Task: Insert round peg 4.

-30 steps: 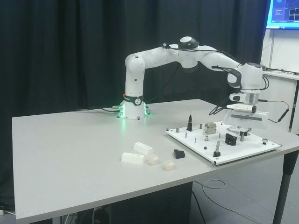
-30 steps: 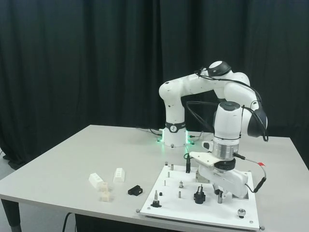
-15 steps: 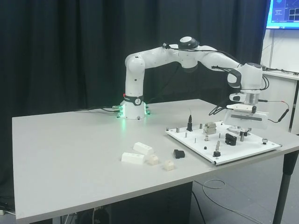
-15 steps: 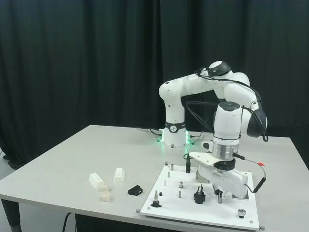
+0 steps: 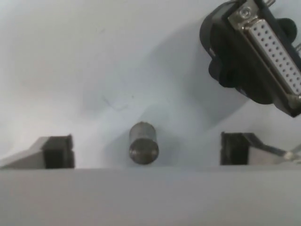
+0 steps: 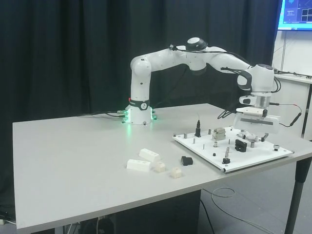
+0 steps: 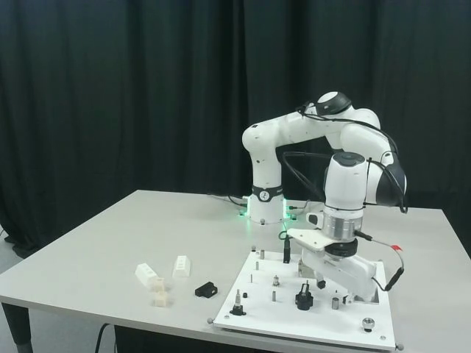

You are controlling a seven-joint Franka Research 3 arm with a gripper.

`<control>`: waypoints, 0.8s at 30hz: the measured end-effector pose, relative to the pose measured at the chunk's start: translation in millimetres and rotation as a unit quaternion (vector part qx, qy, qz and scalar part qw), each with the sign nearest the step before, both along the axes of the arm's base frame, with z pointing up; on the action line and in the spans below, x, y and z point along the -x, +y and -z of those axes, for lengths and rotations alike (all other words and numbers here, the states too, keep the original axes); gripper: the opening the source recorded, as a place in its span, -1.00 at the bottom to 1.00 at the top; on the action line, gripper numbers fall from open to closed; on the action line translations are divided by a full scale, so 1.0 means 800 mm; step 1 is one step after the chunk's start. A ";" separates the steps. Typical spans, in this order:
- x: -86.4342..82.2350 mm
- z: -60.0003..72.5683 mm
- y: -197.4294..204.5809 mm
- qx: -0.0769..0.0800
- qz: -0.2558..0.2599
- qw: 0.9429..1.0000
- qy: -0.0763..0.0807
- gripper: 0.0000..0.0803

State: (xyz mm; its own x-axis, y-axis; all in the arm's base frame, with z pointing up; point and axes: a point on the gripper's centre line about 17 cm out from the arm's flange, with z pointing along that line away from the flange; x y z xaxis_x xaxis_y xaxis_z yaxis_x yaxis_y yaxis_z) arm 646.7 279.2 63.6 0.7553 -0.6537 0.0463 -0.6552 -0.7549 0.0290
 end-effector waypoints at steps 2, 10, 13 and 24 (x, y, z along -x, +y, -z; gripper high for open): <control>0.001 -0.004 0.001 -0.001 -0.001 1.000 0.002 0.74; 0.005 -0.022 0.003 -0.002 -0.004 1.000 0.011 0.74; 0.006 -0.029 0.004 -0.003 -0.004 1.000 0.013 0.98; 0.006 -0.047 0.003 -0.004 -0.005 1.000 0.016 0.99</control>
